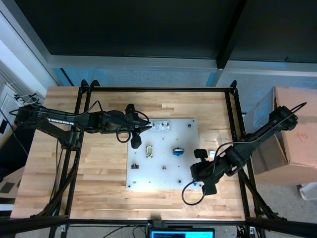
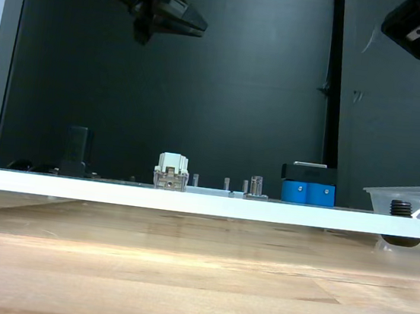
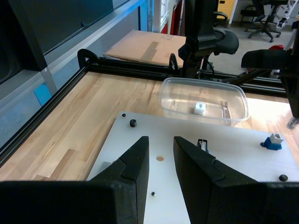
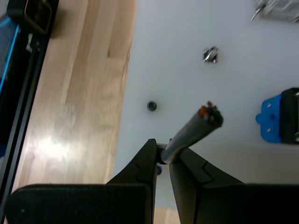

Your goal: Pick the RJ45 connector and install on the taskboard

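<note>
The right pincer (image 4: 164,151) is clamped on the RJ45 connector (image 4: 192,132), gripping its short grey cable, with coloured wires showing at the free end. The plug itself is hidden between the fingers. It hangs above the near right part of the white board (image 4: 187,28), clear of any seat.

To do this well, turn the plug to face its socket and come down straight. The blue block (image 4: 271,119) and a small screw (image 4: 152,106) lie near the path. The left pincer (image 3: 160,140) hovers over the board's far left edge, narrowly parted and empty, well apart. A plastic tray (image 3: 205,80) sits beyond.
</note>
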### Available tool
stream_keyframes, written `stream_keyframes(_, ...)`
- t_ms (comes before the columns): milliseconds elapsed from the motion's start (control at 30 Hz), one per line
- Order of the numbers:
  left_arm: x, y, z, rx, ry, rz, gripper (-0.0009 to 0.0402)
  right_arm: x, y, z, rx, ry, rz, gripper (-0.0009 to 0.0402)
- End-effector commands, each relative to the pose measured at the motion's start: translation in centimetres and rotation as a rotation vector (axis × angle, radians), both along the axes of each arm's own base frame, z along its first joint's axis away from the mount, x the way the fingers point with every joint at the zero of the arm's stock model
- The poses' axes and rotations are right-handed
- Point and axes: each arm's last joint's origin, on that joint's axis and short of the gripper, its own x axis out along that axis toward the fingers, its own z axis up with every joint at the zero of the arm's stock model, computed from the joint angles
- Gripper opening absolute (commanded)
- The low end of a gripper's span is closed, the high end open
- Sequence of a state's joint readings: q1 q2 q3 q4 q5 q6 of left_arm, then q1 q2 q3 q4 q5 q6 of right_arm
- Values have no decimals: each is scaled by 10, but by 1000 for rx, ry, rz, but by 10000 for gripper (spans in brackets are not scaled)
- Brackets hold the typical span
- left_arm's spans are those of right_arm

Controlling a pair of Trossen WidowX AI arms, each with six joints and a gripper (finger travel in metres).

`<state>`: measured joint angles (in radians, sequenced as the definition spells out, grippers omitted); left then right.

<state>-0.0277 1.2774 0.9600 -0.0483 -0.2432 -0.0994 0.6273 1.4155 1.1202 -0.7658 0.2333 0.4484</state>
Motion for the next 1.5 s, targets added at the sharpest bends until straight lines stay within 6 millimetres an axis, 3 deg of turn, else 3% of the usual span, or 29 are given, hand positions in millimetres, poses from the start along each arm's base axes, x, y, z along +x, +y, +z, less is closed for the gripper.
stream_keyframes(33,0,0,0,1,0,0,69,-2,3,0,1,-3,-7,0)
stream_keyframes(867,1,0,-1,1,5,0,69,-24,15,-29,-25,34,-56,0)
stream_keyframes(1100,1,0,-1,1,5,0,69,-24,17,-41,-21,28,-55,0)
stream_keyframes(1500,2,0,-2,1,7,0,69,-23,20,-45,-35,29,-46,0)
